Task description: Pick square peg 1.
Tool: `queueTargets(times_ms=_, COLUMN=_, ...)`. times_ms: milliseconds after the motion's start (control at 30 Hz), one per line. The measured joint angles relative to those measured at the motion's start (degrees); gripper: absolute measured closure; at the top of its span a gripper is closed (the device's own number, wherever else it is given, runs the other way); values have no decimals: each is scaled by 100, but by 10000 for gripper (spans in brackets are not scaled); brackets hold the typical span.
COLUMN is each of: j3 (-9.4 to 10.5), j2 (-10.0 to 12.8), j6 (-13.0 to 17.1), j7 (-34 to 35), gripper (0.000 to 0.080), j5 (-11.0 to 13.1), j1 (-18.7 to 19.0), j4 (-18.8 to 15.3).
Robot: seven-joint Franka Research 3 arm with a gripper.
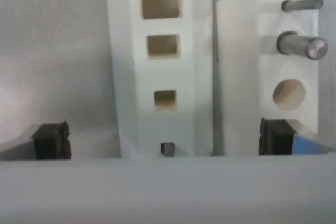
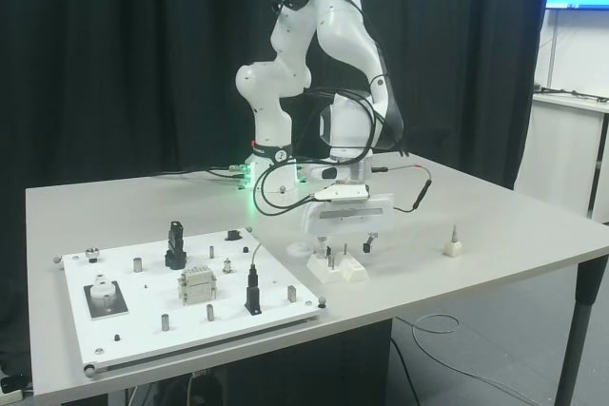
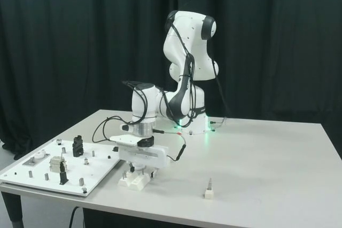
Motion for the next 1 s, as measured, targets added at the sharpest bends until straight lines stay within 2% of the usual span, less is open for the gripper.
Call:
queueTargets(times_ms=433, j3=8, j2=-5, j6=-237, j7=-116, gripper=3, j5=0, j1=-28, j4=49)
queueTargets(times_ms=467, j3=8, j2=-6, j6=-255, j7=-116, gripper=106, j5=0, j1=-27, j4=53)
queueTargets(times_ms=633, j3=8, j2=-19, j6=-300, j7=-117, gripper=106, j5=0, j1=-16, j4=61)
queueTargets(times_ms=667, j3=8, j2=-23, j6=-310, j7=-117, gripper=298, j5=0, j1=-15, j4=62)
queueTargets(times_ms=867, j3=6, j2=-56, j6=-380, j7=-117, gripper=298, j5=0, j1=-14, j4=84)
queueTargets(times_ms=900, j3=5, j2=-64, j6=-384, j7=-117, gripper=462, j5=0, j1=-14, j4=85)
queueTargets(times_ms=1000, j3=-2, j2=-85, j6=-391, j7=-117, gripper=462, j5=0, j1=-18, j4=85)
